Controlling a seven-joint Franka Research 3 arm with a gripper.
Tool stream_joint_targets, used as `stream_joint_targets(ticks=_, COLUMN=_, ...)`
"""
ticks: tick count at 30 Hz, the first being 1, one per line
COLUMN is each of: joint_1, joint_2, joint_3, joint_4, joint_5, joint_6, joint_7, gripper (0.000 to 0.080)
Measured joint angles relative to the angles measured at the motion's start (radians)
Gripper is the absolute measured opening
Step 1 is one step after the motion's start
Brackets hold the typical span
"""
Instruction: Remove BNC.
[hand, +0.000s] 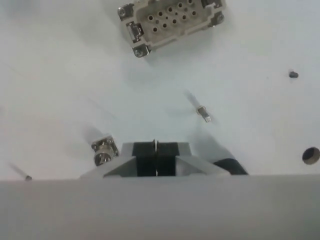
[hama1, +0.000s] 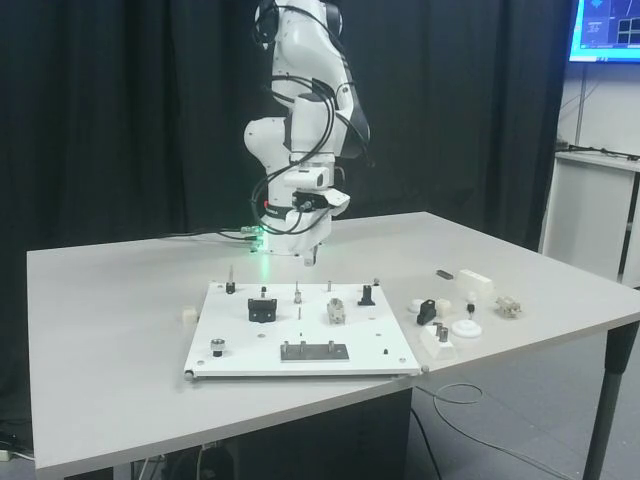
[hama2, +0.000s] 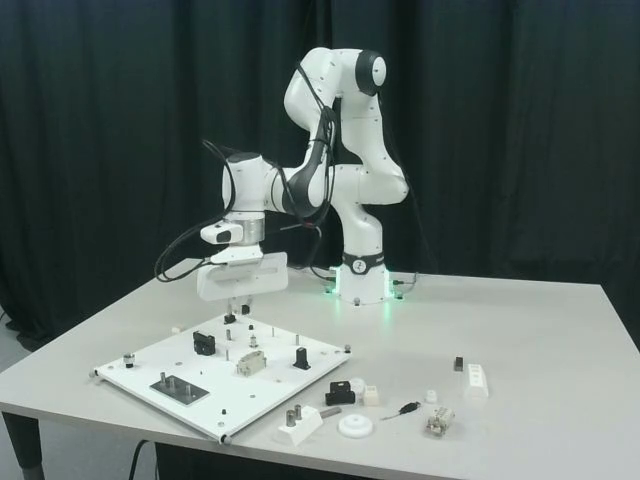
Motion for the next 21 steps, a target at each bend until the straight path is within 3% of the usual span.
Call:
stream_joint_targets(ticks=7, joint_1=0.0, joint_2=-0.013, joint_3=0.0, joint_4=0.011, joint_5=-0.034, joint_6=-0.032, joint_7=0.02, gripper=0.0)
stream_joint_targets(ticks=21, joint_1=0.001, joint_2=-0.031, joint_3=0.0, joint_4=0.036, joint_5=-0.056, joint_6=-0.09, joint_7=0.053, gripper=0.0)
